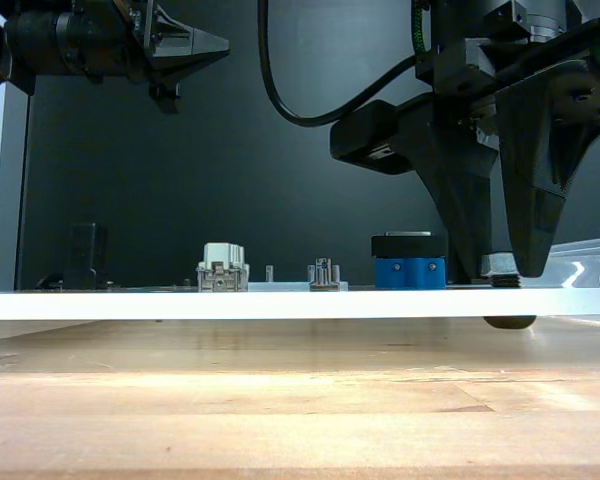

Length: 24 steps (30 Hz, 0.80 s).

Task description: Pick the M12 fastener and fasten on the M12 threads

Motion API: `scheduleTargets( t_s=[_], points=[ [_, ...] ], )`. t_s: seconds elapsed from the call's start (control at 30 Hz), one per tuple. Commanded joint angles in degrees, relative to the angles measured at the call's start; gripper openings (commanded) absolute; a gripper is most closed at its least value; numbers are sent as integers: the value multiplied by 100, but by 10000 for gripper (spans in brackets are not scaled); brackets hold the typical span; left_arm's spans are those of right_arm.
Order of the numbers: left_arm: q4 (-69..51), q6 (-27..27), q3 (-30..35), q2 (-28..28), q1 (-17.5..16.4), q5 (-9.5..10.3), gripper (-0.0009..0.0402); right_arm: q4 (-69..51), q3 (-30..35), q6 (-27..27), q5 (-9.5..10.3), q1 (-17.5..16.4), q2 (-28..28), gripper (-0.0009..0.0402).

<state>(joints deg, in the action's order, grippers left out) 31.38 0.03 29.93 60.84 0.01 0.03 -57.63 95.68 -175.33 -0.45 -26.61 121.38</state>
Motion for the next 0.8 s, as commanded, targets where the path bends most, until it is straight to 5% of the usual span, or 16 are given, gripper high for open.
scheduleTargets(
  t_s=[0.03,0.8],
  points=[
    [0,0,2,2,-2,0,0,-11,2,-319,0,-4,0,12],
    [0,0,2,2,0,-2,0,-9,2,-468,0,-4,-7,12]
  ],
)
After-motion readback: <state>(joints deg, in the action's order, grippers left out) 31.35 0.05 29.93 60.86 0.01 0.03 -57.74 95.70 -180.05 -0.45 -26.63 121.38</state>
